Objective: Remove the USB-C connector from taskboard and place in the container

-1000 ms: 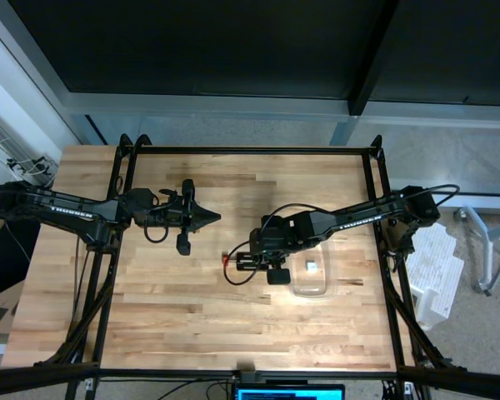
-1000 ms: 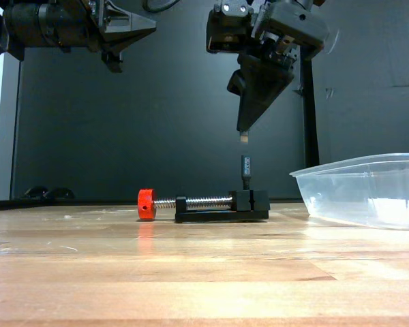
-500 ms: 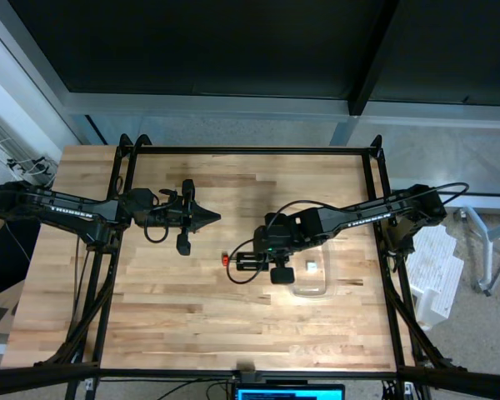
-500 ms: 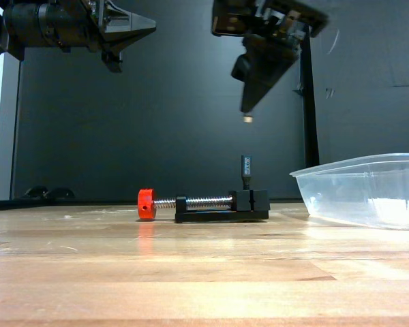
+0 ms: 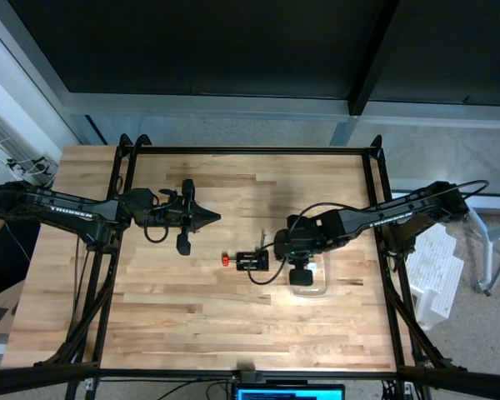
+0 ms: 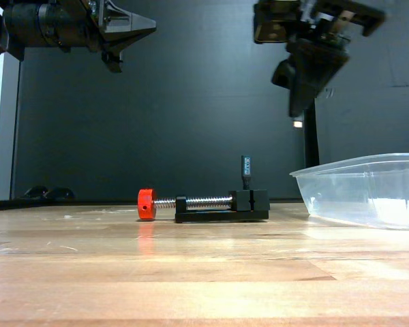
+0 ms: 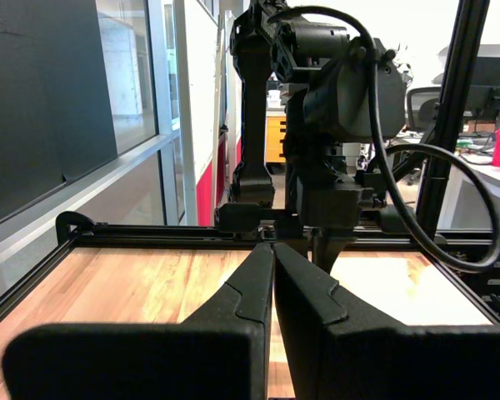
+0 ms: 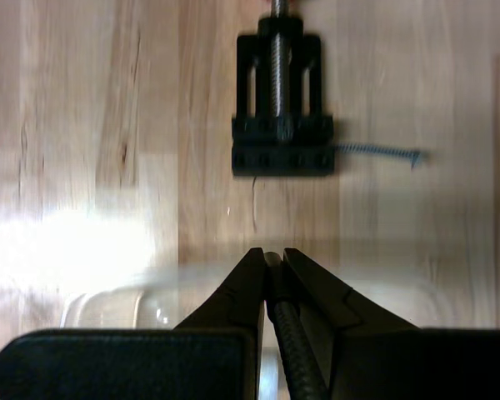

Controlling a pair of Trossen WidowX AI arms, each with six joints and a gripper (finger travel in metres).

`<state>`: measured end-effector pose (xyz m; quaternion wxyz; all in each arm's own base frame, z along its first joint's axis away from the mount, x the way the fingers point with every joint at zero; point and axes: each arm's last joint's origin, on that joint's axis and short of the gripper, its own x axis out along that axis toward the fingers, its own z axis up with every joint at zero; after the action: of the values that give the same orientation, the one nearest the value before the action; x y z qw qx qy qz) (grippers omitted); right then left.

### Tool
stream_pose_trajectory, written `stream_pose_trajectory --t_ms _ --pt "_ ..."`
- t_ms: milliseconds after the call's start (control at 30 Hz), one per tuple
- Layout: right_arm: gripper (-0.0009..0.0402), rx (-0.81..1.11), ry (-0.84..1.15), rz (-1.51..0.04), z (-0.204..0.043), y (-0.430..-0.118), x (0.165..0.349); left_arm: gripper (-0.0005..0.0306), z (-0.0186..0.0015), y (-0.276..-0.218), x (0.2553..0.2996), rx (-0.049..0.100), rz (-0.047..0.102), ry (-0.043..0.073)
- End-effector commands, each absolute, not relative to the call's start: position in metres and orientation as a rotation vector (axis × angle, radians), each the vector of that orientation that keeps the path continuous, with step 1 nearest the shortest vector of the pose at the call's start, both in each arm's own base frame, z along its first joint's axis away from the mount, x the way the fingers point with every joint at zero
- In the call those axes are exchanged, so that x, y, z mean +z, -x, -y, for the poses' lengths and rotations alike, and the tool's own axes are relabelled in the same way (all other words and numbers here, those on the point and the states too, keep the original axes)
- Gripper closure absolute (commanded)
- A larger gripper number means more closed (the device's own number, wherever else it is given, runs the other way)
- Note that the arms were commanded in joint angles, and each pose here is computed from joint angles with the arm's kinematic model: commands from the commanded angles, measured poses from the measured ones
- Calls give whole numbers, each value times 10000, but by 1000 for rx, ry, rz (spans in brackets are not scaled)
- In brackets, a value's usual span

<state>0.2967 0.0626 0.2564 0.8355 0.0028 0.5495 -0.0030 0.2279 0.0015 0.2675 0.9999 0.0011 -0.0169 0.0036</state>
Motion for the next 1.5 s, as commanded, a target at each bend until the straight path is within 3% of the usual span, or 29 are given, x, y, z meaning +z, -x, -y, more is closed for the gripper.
stream_pose_trajectory --t_ms 33,467,1000,1500 --pt "393 -11 -9 -1172 -597 -2826 2527 300 -15 -2279 2677 7 35 -2" --pt "373 -61 -23 -1197 -486 -2343 2317 300 -15 -2279 2677 7 35 -2" --pt "283 -54 -36 -1155 -502 -2361 2293 300 -15 -2279 2677 7 34 -2" --pt "253 -41 -40 -1112 -511 -2408 2449 300 -15 -2279 2677 7 34 -2"
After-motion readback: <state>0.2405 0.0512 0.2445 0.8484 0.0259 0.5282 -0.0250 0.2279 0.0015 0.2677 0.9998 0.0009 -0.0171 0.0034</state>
